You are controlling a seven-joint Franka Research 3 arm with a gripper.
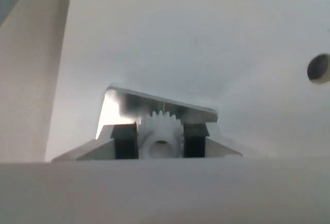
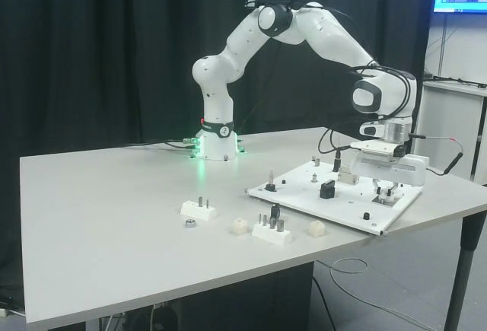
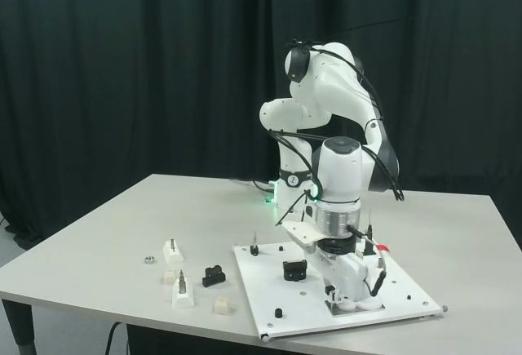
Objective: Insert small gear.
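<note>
**Small gear gripped, low over the white board**

Going left to right in the first room view: white fixture blocks [image 2: 198, 209] and a small nut [image 2: 189, 223] sit on the grey table [image 2: 106, 194], well apart from the arm. Next, the white board [image 2: 304, 194] carries upright pegs and a black block [image 2: 328, 189]. At its right end, the gripper [image 2: 386, 187] hangs just above the board. Wrist view: black finger pads [image 1: 125, 140] are closed narrowly on the small gear [image 1: 161, 130], white, teeth showing between them, right over a shiny metal plate [image 1: 154, 105]. Can't tell if the gear touches the plate.
</note>
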